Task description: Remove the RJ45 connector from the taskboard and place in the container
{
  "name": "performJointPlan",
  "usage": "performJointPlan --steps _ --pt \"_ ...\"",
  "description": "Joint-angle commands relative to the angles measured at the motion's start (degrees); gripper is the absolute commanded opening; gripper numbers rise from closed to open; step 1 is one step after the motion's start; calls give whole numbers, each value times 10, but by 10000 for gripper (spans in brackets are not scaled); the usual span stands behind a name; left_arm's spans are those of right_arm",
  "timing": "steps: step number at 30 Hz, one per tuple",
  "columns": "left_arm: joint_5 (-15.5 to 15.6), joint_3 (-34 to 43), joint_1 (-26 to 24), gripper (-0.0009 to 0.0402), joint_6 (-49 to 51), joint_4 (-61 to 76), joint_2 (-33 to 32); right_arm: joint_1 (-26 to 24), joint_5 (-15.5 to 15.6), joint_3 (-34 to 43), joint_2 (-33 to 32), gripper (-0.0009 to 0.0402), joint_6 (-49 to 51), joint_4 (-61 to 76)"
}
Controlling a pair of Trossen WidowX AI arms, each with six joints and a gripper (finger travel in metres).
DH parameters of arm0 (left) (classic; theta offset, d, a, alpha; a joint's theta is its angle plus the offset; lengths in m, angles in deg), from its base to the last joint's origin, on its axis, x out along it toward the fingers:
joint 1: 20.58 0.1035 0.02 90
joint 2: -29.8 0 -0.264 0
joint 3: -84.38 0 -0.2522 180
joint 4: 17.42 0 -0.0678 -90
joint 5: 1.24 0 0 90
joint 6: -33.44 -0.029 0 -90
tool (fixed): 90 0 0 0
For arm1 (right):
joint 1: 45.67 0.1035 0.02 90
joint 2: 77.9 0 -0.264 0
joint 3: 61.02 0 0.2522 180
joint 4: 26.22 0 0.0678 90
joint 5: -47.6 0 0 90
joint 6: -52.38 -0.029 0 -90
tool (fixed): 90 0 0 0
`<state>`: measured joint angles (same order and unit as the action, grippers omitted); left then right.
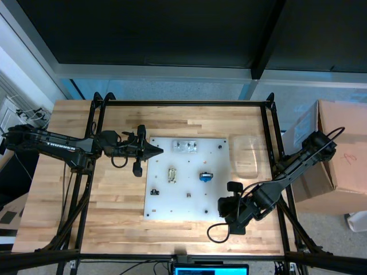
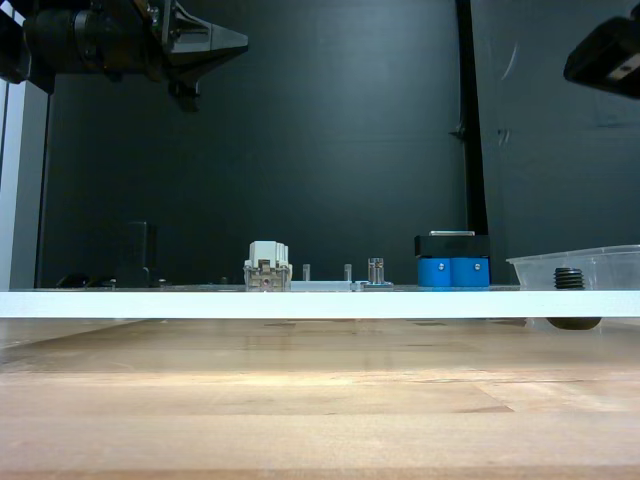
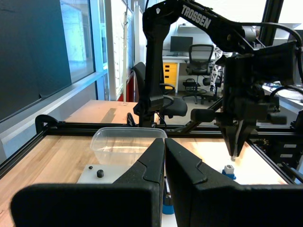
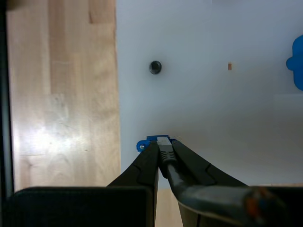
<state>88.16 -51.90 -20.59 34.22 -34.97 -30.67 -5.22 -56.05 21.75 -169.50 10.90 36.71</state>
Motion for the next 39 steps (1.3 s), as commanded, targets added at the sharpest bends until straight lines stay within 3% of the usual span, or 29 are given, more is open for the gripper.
performJointPlan --steps 1,15,39 --pt "0 0 0 0 0 0 0 -3 2 4 8 0 0 3" --pt "0 0 0 0 0 0 0 -30 2 4 22 0 8 9" --pt "0 0 0 0 0 0 0 -165 2 -89 141 0 12 16"
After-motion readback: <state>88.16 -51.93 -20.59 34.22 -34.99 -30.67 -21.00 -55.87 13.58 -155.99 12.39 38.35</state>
